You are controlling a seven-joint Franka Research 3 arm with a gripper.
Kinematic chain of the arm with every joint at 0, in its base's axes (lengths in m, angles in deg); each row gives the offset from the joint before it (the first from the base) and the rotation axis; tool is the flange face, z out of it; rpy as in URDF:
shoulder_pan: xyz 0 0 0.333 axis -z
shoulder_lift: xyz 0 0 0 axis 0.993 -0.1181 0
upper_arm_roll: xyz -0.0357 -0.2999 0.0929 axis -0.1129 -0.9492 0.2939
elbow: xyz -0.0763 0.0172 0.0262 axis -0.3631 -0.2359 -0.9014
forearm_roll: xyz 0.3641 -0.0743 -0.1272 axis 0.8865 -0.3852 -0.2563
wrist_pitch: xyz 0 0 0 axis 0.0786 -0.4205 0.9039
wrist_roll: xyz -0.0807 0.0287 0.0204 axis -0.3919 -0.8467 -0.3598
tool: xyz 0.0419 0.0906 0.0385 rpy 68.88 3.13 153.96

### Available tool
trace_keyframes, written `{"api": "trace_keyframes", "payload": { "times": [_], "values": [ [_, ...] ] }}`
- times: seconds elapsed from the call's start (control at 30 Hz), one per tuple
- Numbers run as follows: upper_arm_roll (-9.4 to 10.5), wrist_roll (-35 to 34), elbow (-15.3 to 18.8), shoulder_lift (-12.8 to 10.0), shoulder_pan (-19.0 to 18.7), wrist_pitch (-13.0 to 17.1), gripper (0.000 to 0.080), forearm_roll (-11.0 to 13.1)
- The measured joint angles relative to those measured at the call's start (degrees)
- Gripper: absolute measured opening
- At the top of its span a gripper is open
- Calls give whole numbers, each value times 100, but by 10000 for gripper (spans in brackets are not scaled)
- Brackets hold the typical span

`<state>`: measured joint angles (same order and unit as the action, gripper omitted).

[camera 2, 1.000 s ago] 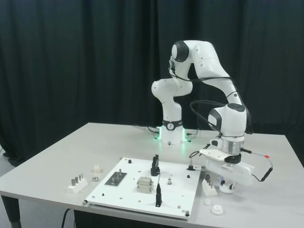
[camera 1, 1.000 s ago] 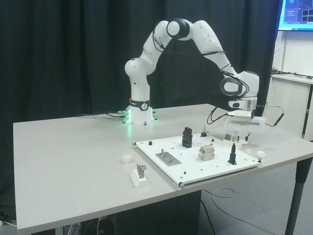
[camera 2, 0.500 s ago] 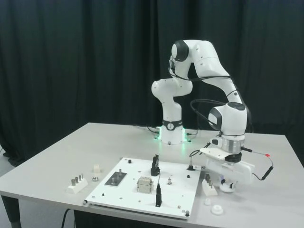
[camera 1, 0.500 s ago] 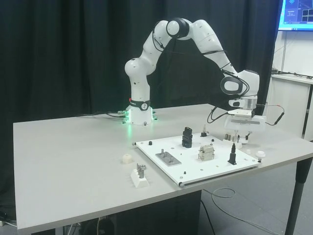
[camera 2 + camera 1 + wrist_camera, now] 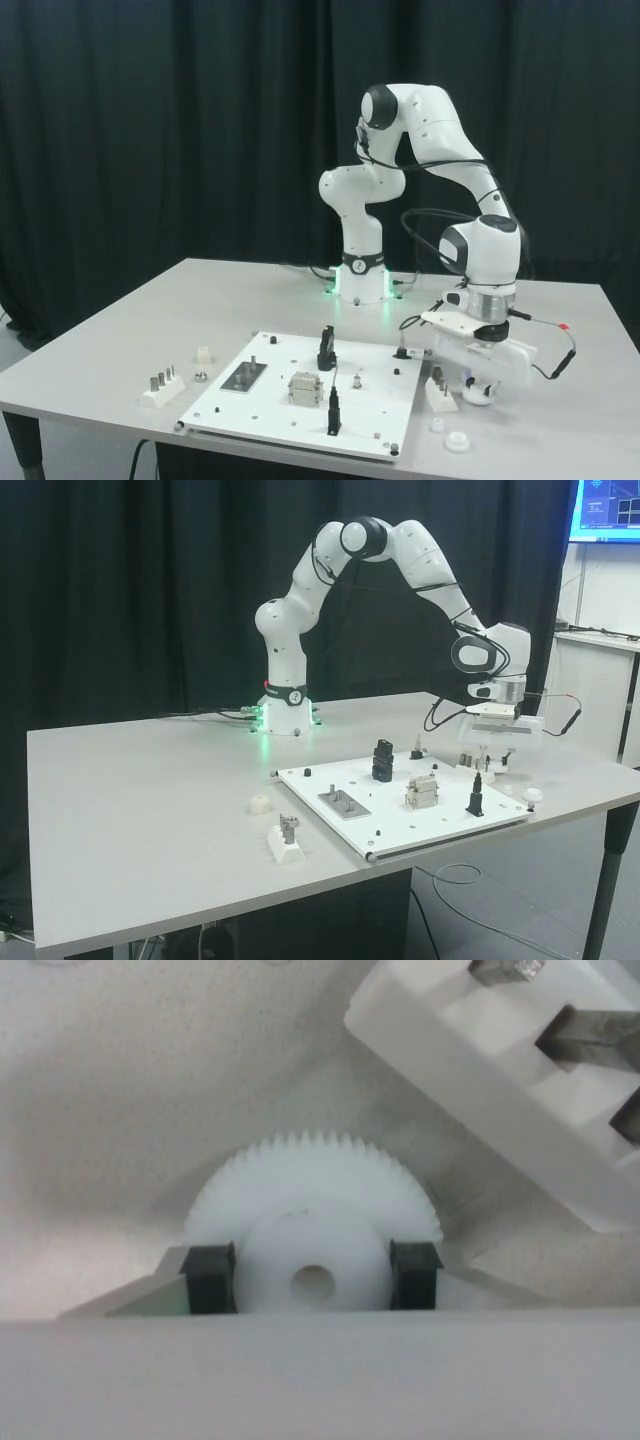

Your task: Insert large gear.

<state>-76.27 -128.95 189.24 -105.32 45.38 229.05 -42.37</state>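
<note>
Grey worktop fills the scene in front of black curtains, with the white arm bolted near its back edge and reaching out past the far side of the white board.

Nearest the camera on the wrist, the claw is pinching the large gear: its two black pads press on opposite sides of the raised hub, leaving the toothed rim free. Holding by the hub probably keeps the bore open so that it can slide down over a shaft. Just beyond the gear sits a white block holder carrying grey metal pieces, close to the teeth but apart from them.

Only the wrist view shows this grip; both room views hide the fingers and most of the gear under the broad white wrist housing. They show instead that the claw hangs low over the worktop beside the board's edge, next to the small white holder, with two small white parts lying nearby. Whether the gear rests on the worktop or is just clear of it I cannot tell.

Farther off, across the board, stand a grey plate with pegs, likely the gear's destination, and black fixtures.
</note>
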Motion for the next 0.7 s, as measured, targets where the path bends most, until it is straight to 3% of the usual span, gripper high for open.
{"api": "trace_keyframes", "payload": {
  "times": [0.7],
  "values": [
    [-11,63,0,52,0,-81,330,-27]
  ]
}}
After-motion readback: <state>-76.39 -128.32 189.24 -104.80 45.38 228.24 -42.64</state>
